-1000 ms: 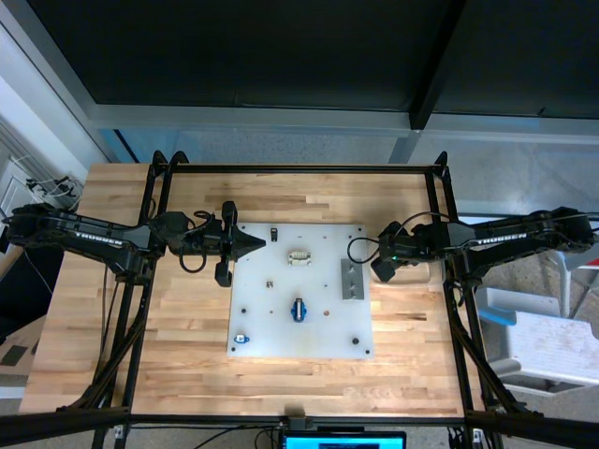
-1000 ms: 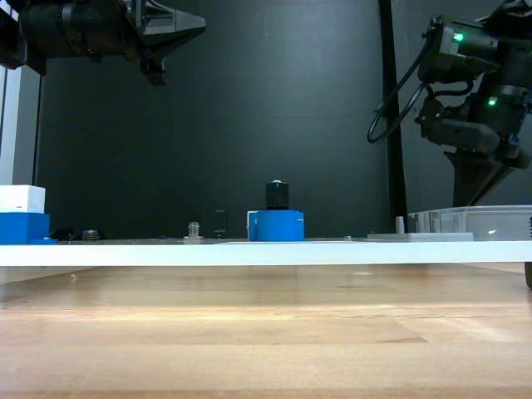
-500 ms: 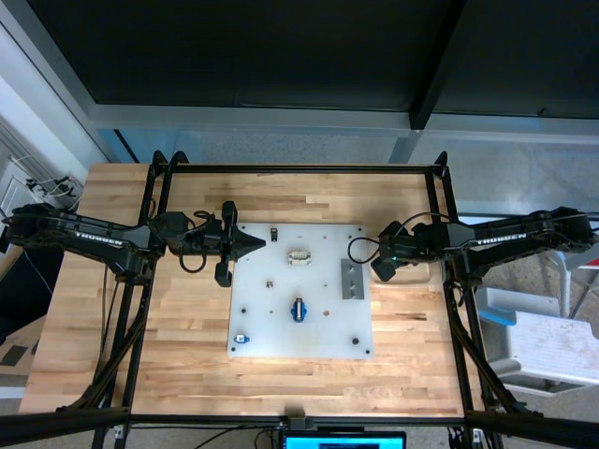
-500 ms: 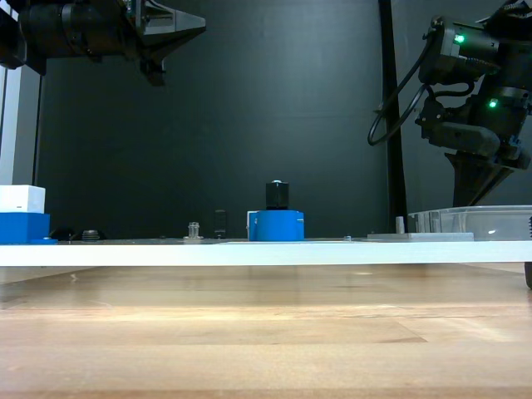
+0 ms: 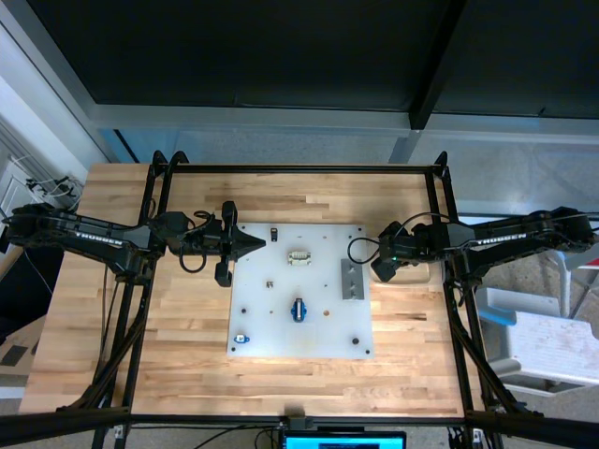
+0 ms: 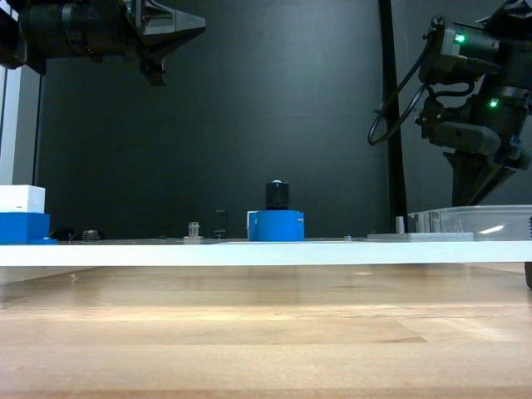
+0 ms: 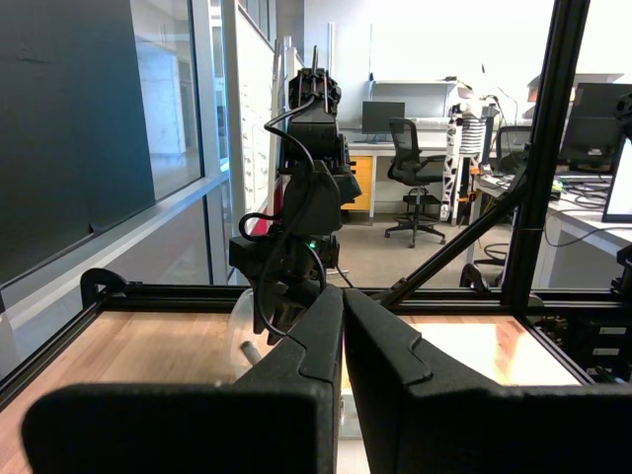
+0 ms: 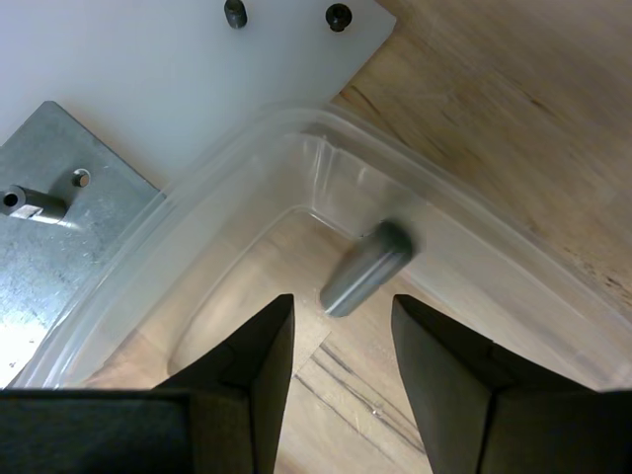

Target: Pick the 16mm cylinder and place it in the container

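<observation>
1. Next to the pictures from a second and half a second ago, almost nothing has shifted. The right gripper (image 8: 338,308) hangs over the same spot off the right edge of the white plastic board (image 5: 299,323). In the low view, only the bright glint in the tray has grown a little longer.
2. Its jaws stand wide apart and hold nothing.
3. The short silvery-grey metal cylinder (image 8: 365,269) lies tilted inside the low translucent beige plastic tray (image 8: 464,232). It is below the gap of the jaws and free of them, and its outline is smeared.
4. The left gripper (image 7: 343,296) is where it was, raised high over the board's left edge, with its jaws pressed together on nothing.
5. The grey rectangular metal block (image 8: 69,267) sits just beside the tray and carries a small dark peg (image 8: 30,202). The tray's wall stands between the block and the cylinder.
6. A blue connector (image 5: 298,310) stands mid-board, well apart from both grippers, and the board rests on the light wooden bench (image 5: 187,355).
</observation>
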Controlling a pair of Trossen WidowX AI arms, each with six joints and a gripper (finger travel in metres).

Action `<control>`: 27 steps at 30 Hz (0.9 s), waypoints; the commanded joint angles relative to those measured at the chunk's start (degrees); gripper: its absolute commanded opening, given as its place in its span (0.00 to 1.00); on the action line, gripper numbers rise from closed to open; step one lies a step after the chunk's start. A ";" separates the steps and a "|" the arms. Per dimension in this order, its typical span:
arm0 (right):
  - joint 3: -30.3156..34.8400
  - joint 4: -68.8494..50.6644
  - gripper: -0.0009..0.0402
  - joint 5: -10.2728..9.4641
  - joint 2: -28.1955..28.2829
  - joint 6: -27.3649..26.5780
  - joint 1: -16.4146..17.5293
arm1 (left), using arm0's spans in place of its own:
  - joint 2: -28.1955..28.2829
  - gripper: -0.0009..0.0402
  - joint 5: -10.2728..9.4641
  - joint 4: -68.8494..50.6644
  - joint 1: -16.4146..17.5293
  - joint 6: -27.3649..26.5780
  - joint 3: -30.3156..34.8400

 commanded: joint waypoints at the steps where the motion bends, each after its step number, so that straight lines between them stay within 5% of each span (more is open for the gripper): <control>1: 0.13 0.00 0.39 -0.07 0.02 0.22 0.04 | 0.00 0.02 0.02 0.02 0.00 0.00 0.00; 27: 0.15 0.28 0.40 -0.11 0.02 0.24 0.04 | 0.00 0.02 0.00 0.02 0.02 0.02 0.00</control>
